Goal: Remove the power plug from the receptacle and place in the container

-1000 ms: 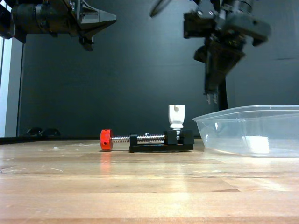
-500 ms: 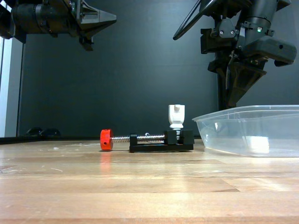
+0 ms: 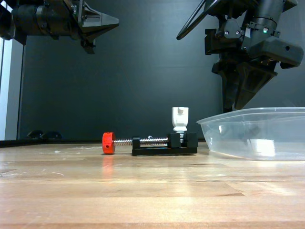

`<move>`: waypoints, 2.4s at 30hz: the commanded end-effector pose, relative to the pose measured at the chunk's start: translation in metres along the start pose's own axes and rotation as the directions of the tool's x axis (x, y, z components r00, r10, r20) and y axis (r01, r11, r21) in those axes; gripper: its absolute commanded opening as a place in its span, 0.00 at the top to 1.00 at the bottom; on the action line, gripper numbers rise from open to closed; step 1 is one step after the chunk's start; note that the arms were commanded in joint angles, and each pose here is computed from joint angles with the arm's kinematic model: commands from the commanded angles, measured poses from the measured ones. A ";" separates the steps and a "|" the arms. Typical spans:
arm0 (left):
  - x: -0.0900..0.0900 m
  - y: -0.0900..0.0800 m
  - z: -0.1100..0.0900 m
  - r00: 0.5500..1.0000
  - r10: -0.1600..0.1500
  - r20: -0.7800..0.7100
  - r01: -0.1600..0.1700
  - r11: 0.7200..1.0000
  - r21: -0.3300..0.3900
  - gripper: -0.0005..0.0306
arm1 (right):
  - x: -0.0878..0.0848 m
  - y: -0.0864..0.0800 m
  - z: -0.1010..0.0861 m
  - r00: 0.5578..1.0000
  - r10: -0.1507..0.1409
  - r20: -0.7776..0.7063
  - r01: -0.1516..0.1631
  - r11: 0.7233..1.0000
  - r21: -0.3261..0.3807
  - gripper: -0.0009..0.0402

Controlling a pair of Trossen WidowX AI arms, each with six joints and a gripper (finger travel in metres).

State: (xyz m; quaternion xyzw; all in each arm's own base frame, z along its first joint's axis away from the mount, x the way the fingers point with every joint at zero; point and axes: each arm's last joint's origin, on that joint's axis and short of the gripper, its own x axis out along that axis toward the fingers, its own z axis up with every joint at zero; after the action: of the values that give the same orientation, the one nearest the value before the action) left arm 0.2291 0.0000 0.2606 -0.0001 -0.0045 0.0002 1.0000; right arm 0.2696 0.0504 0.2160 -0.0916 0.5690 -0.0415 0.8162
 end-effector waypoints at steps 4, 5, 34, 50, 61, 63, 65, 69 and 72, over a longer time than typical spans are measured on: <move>0.000 0.000 0.000 1.000 0.000 0.000 0.000 1.000 0.000 0.98 | -0.006 -0.001 0.000 1.000 0.003 0.021 -0.003 1.000 0.003 0.45; 0.000 0.000 0.000 1.000 0.000 0.000 0.000 1.000 0.000 0.98 | -0.008 -0.001 0.000 1.000 0.003 0.025 -0.003 1.000 0.005 0.44; 0.000 0.000 0.000 1.000 0.000 0.000 0.000 1.000 0.000 0.98 | -0.093 -0.037 -0.031 0.656 0.034 0.754 -0.148 0.985 0.084 0.99; 0.000 0.000 0.000 1.000 0.000 0.000 0.000 1.000 0.000 0.98 | -0.083 -0.057 -0.029 0.331 -0.036 0.943 -0.172 0.980 0.098 0.98; 0.000 0.000 0.000 1.000 0.000 0.000 0.000 1.000 0.000 0.98 | -0.067 -0.062 -0.034 0.324 -0.072 0.943 -0.160 0.979 0.129 0.98; 0.000 0.000 0.000 1.000 0.000 0.000 0.000 1.000 0.000 0.98 | -0.064 -0.062 -0.035 0.333 -0.072 0.940 -0.160 0.978 0.132 0.98; 0.000 0.000 0.000 1.000 0.000 0.000 0.000 1.000 0.000 0.98 | -0.062 -0.062 -0.037 0.338 -0.072 0.938 -0.160 0.978 0.133 0.98; 0.000 0.000 0.000 1.000 0.000 0.000 0.000 1.000 0.000 0.98 | -0.056 -0.061 -0.039 0.344 -0.075 0.936 -0.158 0.978 0.137 0.98; 0.000 0.000 0.000 1.000 0.000 0.000 0.000 1.000 0.000 0.98 | -0.054 -0.062 -0.039 0.339 -0.066 0.939 -0.165 0.978 0.128 0.98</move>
State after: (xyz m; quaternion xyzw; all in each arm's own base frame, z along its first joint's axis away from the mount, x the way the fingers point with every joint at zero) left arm 0.2291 0.0000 0.2606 -0.0001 -0.0045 0.0004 1.0000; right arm 0.2164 -0.0046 0.2653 -0.0001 -0.0075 -0.0177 0.9998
